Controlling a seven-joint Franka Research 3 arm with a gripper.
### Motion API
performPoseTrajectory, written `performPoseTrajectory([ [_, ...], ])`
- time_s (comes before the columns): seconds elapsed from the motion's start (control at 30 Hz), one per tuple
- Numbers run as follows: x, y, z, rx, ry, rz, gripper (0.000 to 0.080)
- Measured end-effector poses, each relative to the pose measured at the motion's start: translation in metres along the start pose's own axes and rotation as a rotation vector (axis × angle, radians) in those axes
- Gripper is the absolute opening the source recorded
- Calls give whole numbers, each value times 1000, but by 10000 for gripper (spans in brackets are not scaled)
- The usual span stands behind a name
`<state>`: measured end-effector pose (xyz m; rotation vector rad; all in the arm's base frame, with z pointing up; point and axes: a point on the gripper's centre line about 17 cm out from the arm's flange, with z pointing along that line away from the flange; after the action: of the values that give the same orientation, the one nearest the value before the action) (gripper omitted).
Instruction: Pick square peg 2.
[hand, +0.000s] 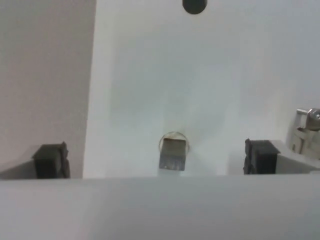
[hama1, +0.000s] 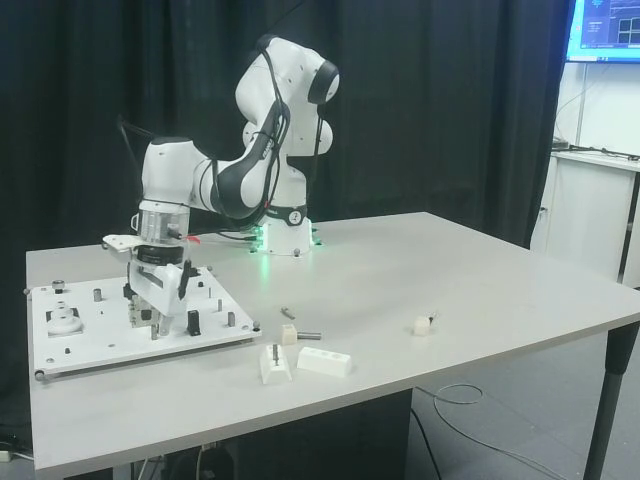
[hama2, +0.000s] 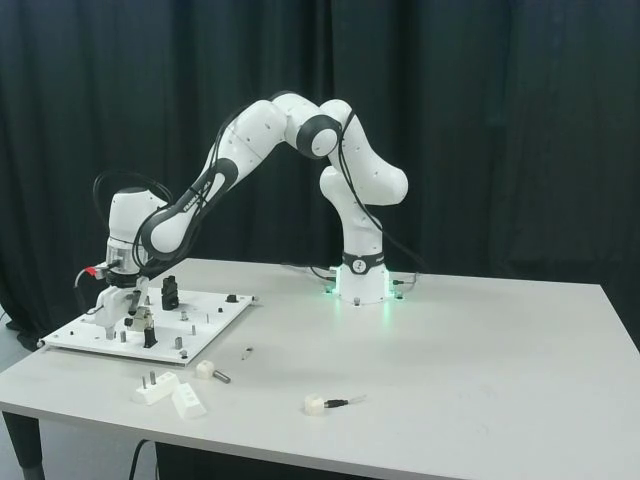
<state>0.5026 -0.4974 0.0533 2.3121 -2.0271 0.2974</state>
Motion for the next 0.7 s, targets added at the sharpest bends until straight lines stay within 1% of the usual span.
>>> performPoseTrajectory([
  [0.1,0,-1,-1,5,-1,5,764],
  [0.13,0,-1,-1,6,-1,6,794],
  [0.37,2,-3,-4,11,1,7,794],
  [0.7,2,-4,-7,16,2,-24,800],
])
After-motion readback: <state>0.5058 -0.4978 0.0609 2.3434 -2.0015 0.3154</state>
